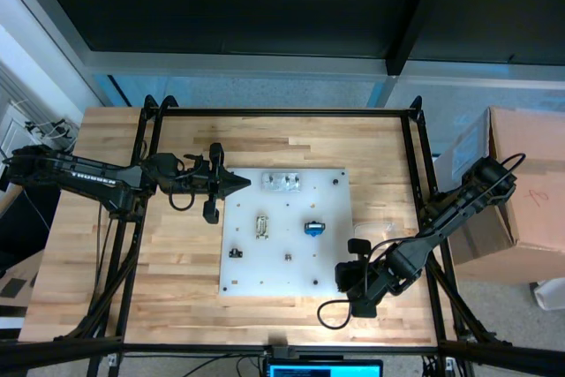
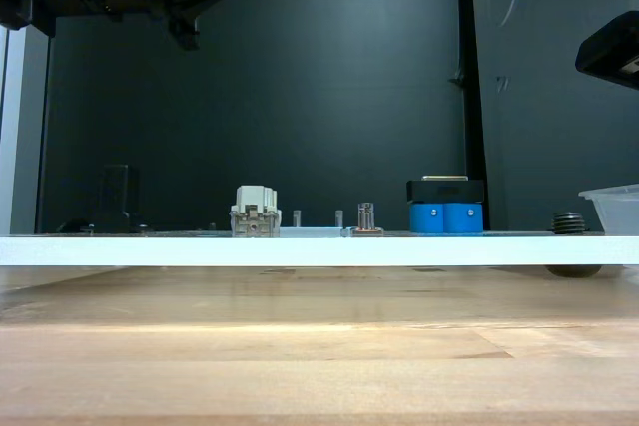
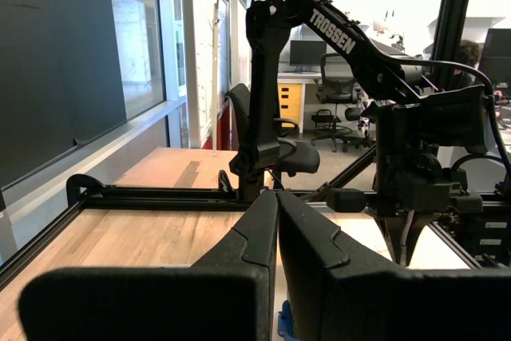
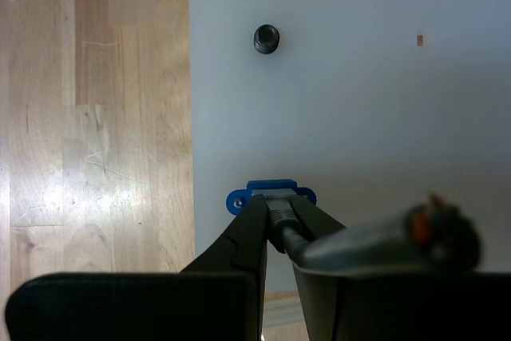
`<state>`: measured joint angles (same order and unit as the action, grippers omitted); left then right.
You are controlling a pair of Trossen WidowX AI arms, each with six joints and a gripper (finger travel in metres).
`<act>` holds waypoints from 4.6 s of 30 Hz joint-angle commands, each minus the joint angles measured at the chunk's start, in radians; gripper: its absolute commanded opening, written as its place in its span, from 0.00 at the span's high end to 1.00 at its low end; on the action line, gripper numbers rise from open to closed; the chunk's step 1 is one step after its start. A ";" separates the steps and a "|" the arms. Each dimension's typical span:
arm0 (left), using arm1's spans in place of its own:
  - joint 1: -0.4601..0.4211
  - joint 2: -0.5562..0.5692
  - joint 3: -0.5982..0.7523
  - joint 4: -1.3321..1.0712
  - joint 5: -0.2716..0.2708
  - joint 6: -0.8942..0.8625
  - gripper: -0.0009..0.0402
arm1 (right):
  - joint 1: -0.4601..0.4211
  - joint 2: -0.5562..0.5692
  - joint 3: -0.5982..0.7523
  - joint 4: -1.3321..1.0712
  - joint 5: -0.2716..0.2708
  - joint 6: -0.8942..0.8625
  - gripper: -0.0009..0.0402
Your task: Remove the RJ45 connector from the taskboard and place in the container
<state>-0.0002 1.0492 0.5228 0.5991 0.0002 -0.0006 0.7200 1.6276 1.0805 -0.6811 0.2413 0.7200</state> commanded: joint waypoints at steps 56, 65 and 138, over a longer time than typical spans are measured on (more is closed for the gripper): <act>0.000 0.000 0.000 0.000 0.000 0.000 0.98 | -0.178 -0.277 0.069 -0.201 -0.024 -0.085 0.98; 0.000 0.000 0.000 0.000 0.000 0.000 0.98 | -0.344 -0.383 -0.010 -0.261 -0.040 -0.149 0.98; 0.000 0.000 0.000 0.000 0.000 0.000 0.98 | -0.945 -0.591 -0.284 -0.539 -0.138 -0.815 0.37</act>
<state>-0.0002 1.0492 0.5224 0.5987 0.0002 -0.0002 -0.2237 1.0325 0.8036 -1.2304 0.1043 -0.0891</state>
